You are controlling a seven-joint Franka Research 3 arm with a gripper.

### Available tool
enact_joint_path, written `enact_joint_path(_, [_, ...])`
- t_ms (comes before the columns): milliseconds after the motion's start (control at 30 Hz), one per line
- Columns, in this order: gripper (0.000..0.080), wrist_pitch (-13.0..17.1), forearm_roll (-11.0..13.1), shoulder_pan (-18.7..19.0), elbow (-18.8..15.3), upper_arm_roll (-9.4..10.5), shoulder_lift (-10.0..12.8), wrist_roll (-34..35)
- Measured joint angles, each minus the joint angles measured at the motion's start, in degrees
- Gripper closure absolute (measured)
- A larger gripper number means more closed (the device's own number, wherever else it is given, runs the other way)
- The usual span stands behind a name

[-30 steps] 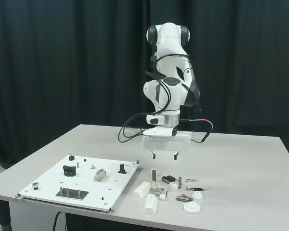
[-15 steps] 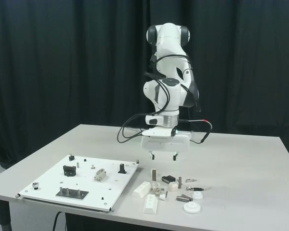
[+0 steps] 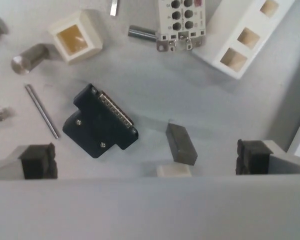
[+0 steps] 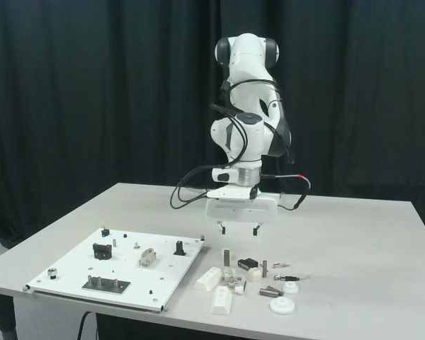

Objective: Remove bolt 4.

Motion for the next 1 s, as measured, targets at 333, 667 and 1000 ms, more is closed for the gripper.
enact_joint_path(333, [0.0003,0.0,0.0,-0.6,0.87,0.0,0.01,-1.15])
enact_joint_path(667, [0.0003,0.0,-0.16,-1.28,2.28,-0.01,0.24,-1.84])
enact_joint_path(1000, [0.0003,0.4,-3.62,-3.3,5.61,-0.04,1.76,-2.36])
